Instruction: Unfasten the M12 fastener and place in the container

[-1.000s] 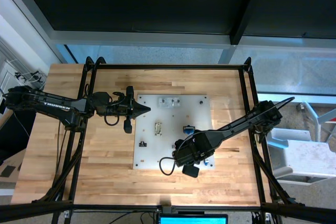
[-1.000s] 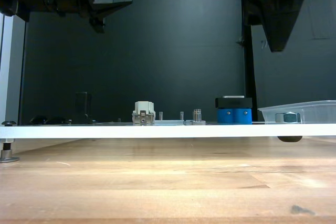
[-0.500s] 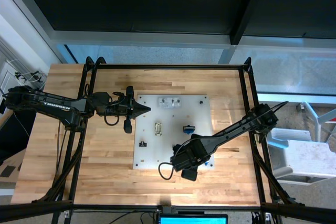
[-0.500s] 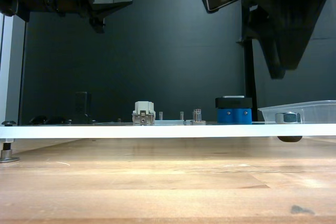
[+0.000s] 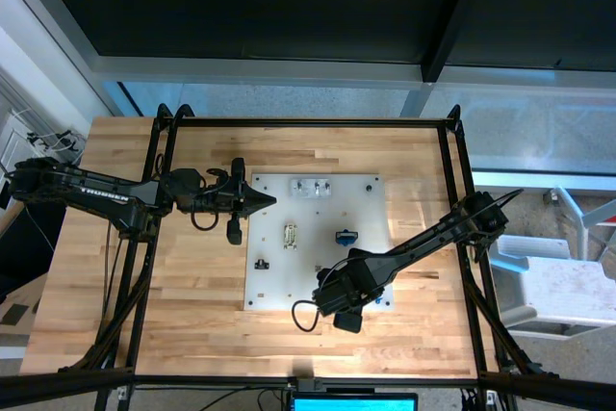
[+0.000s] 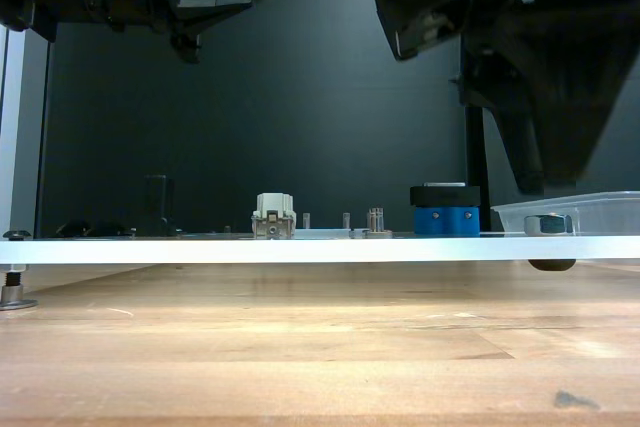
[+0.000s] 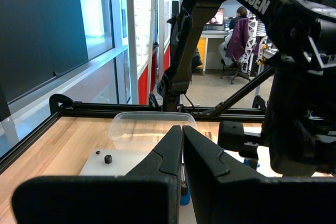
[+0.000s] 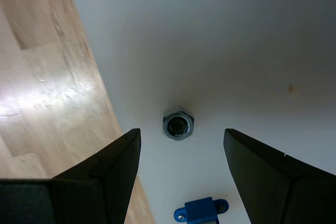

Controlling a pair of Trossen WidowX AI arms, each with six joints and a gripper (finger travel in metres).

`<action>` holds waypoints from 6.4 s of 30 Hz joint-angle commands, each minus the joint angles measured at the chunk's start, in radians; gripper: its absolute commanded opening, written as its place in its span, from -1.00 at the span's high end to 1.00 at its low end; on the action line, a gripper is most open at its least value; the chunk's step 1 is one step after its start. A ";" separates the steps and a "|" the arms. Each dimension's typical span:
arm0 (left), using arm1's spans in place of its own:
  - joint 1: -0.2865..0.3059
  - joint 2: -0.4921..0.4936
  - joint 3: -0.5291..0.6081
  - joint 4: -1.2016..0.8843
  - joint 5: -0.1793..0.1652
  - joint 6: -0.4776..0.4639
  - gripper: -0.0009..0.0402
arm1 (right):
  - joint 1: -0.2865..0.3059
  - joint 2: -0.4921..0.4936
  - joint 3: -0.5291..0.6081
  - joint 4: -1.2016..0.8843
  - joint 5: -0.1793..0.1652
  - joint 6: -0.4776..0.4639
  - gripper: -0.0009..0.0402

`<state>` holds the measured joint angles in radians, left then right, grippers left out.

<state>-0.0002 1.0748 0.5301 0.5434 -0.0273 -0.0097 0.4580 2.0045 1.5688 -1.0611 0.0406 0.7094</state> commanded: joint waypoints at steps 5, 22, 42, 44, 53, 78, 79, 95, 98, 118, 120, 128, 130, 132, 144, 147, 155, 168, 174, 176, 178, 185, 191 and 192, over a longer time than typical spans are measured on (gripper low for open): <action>0.000 0.000 0.000 0.000 0.000 0.000 0.96 | -0.002 0.000 -0.046 0.058 0.020 -0.005 -0.11; 0.000 0.000 0.000 0.000 0.000 0.000 0.96 | -0.004 0.000 -0.080 0.088 0.019 -0.030 -0.09; 0.000 0.000 0.000 0.000 0.000 0.000 0.96 | -0.004 0.000 -0.080 0.105 0.011 -0.065 0.85; 0.000 0.000 0.000 0.000 0.000 0.000 0.96 | -0.004 0.000 -0.080 0.106 0.010 -0.070 0.92; 0.000 0.000 0.000 0.000 0.000 0.000 0.96 | -0.004 0.000 -0.080 0.129 0.008 -0.238 0.94; 0.000 0.000 0.000 0.000 0.000 0.000 0.96 | -0.007 -0.002 -0.080 0.123 0.012 -1.549 0.95; 0.000 0.000 0.000 0.000 0.000 0.000 0.96 | -0.007 -0.002 -0.080 0.122 0.012 -1.575 0.95; 0.000 0.000 0.000 0.000 0.000 0.000 0.96 | -0.006 -0.002 -0.080 0.119 0.012 -1.616 0.95; 0.000 0.000 0.000 0.000 0.000 0.000 0.96 | -0.006 -0.002 -0.080 0.117 0.011 -1.616 0.93; 0.000 0.000 0.000 0.000 0.000 0.000 0.96 | -0.001 -0.006 -0.080 0.113 0.011 -1.616 -0.05; 0.000 0.000 0.000 0.000 0.000 0.000 0.96 | 0.000 -0.012 -0.080 0.109 0.011 -1.616 -0.10; 0.000 0.000 0.000 0.000 0.000 0.000 0.96 | 0.000 -0.089 -0.075 0.072 -0.012 -1.309 -0.04; 0.000 0.000 0.000 0.000 0.000 0.000 0.96 | 0.000 -0.117 -0.076 0.075 -0.036 -1.146 0.08; 0.000 0.000 0.000 0.000 0.000 0.000 0.96 | 0.000 -0.141 -0.076 0.076 -0.041 -0.980 0.25; 0.000 0.000 0.000 0.000 0.000 0.000 0.96 | 0.000 -0.185 -0.156 0.142 -0.079 -0.334 0.96; 0.000 0.000 0.000 0.000 0.000 0.000 0.96 | 0.001 -0.185 -0.216 0.226 -0.124 -0.281 0.96; 0.000 0.000 0.000 0.000 0.000 0.000 0.96 | 0.002 -0.182 -0.286 0.295 -0.119 -0.242 0.96; 0.000 0.000 0.000 0.000 0.000 0.000 0.96 | 0.001 -0.162 -0.285 0.323 -0.111 -0.219 0.96; 0.000 0.000 0.000 0.000 0.000 0.000 0.96 | 0.002 -0.162 -0.285 0.321 -0.111 -0.216 0.96; 0.000 0.000 0.000 0.000 0.000 0.000 0.96 | 0.003 -0.159 -0.285 0.322 -0.111 -0.216 0.96; 0.000 0.000 0.000 0.000 0.000 0.000 0.96 | 0.003 -0.143 -0.282 0.322 -0.112 -0.217 0.96; 0.000 0.000 0.000 0.002 0.000 0.000 0.96 | 0.003 -0.144 -0.280 0.322 -0.111 -0.219 0.96; 0.000 0.000 0.000 0.000 0.000 0.000 0.96 | 0.003 -0.144 -0.282 0.322 -0.110 -0.221 0.96; 0.000 0.000 0.000 0.000 0.000 0.000 0.96 | 0.003 -0.144 -0.283 0.323 -0.109 -0.223 0.96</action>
<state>-0.0002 1.0752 0.5301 0.5438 -0.0273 -0.0097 0.4606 1.8614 1.2884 -0.7391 -0.0704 0.4885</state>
